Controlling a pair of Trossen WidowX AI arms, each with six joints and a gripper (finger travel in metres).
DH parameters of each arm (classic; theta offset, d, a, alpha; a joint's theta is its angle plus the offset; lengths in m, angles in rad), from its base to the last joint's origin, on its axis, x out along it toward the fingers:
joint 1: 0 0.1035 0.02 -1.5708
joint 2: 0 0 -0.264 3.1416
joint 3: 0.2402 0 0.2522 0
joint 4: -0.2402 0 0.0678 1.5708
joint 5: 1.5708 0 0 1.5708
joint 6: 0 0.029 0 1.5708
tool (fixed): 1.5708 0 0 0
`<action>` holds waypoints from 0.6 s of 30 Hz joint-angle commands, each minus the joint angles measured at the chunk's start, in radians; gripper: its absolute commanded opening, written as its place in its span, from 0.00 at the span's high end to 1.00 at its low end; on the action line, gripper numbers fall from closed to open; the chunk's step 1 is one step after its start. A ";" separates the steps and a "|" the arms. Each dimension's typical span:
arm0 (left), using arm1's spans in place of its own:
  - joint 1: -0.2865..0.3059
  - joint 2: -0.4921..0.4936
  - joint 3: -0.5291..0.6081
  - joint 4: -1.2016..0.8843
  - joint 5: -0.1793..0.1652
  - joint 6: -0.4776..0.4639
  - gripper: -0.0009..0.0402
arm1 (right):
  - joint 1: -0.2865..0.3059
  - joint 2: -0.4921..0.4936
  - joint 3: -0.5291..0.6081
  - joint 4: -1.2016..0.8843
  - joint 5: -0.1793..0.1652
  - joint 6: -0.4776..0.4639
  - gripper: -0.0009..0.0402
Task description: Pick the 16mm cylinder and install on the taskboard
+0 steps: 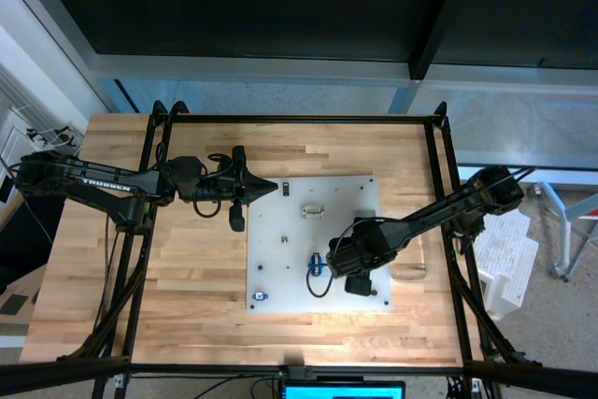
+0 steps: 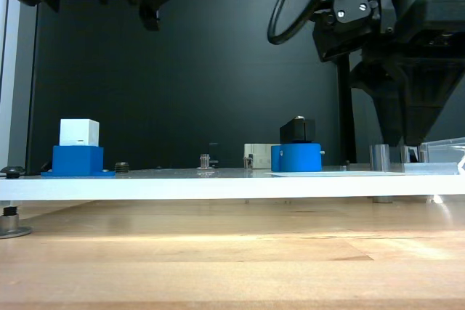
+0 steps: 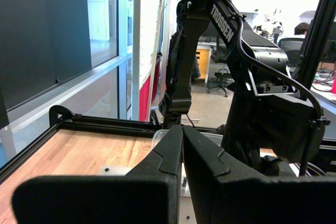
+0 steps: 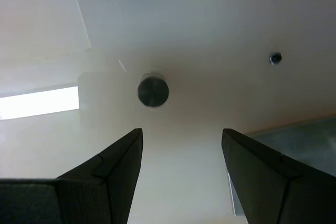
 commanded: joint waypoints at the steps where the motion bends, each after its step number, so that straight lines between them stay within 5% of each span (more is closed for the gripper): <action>1: 0.000 0.000 0.000 0.000 0.000 0.000 0.98 | 0.001 -0.010 -0.011 0.003 0.000 0.001 0.48; 18: 0.000 0.000 0.000 0.000 0.000 0.000 0.98 | 0.004 -0.014 -0.017 0.008 0.000 -0.007 0.59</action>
